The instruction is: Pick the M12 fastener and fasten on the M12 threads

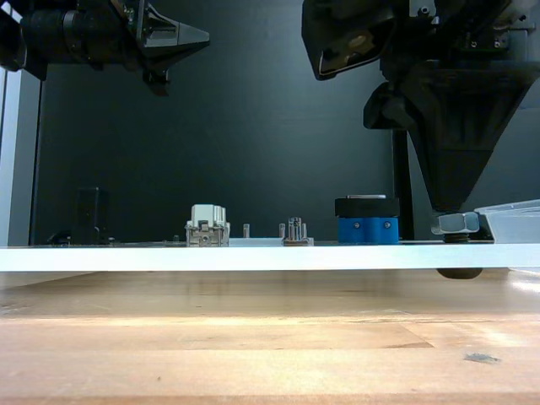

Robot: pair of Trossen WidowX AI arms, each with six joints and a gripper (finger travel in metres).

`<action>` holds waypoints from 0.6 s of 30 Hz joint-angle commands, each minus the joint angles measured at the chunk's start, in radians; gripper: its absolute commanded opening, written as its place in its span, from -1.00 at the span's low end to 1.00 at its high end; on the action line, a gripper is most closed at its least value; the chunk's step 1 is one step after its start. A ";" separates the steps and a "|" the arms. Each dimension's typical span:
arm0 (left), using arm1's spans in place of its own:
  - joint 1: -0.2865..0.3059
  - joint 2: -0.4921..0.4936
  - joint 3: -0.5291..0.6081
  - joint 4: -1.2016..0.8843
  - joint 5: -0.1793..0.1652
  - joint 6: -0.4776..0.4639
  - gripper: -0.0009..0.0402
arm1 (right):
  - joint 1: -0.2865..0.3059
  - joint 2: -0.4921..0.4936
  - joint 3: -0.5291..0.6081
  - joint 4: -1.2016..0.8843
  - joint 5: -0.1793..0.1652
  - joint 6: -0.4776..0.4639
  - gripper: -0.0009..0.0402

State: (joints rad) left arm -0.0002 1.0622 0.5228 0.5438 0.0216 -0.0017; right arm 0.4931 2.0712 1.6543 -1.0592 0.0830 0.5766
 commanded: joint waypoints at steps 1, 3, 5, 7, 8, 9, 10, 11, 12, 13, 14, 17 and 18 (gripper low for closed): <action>0.000 0.000 0.000 0.000 0.000 0.000 -0.96 | 0.000 0.000 -0.003 0.002 0.000 -0.002 -0.96; 0.000 0.000 0.000 0.000 0.000 0.000 -0.96 | 0.001 0.000 -0.003 0.002 0.000 -0.006 -0.96; 0.000 0.000 0.000 0.000 0.000 0.000 -0.96 | 0.001 0.000 -0.005 0.002 0.000 -0.006 -0.96; 0.000 0.000 0.000 0.000 0.000 0.000 -0.96 | 0.001 0.000 -0.011 0.004 0.000 -0.006 -0.96; 0.000 0.000 0.000 0.000 0.000 0.000 -0.96 | 0.001 0.000 -0.013 0.004 0.000 -0.006 -0.96; 0.000 0.000 0.000 0.000 0.000 0.000 -0.96 | 0.000 0.000 -0.016 0.005 0.000 -0.006 -0.96; 0.000 0.000 0.000 0.000 0.000 0.000 -0.96 | 0.001 0.000 -0.020 0.006 -0.001 -0.007 -0.96; 0.000 0.000 0.000 0.000 0.000 0.000 -0.96 | 0.001 0.000 -0.023 0.010 -0.004 -0.008 -0.96; 0.000 0.000 0.000 0.000 0.000 0.000 -0.96 | 0.001 0.000 -0.024 0.013 -0.008 -0.009 -0.96; 0.000 0.000 0.000 0.000 0.000 0.000 -0.96 | 0.001 0.000 -0.025 0.018 -0.019 -0.010 -0.96; 0.000 0.000 0.000 0.000 0.000 0.000 -0.96 | 0.002 -0.001 -0.025 0.027 -0.053 -0.016 -0.96; 0.000 0.000 0.000 0.000 0.000 0.000 -0.96 | 0.001 -0.004 -0.025 0.051 -0.293 -0.125 -0.96; 0.000 0.000 0.000 0.000 0.000 0.000 -0.96 | 0.002 -0.006 -0.025 0.051 -0.352 -0.155 -0.96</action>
State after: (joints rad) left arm -0.0002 1.0622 0.5224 0.5438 0.0216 -0.0017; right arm 0.4923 2.0708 1.6279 -1.0031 -0.1864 0.4622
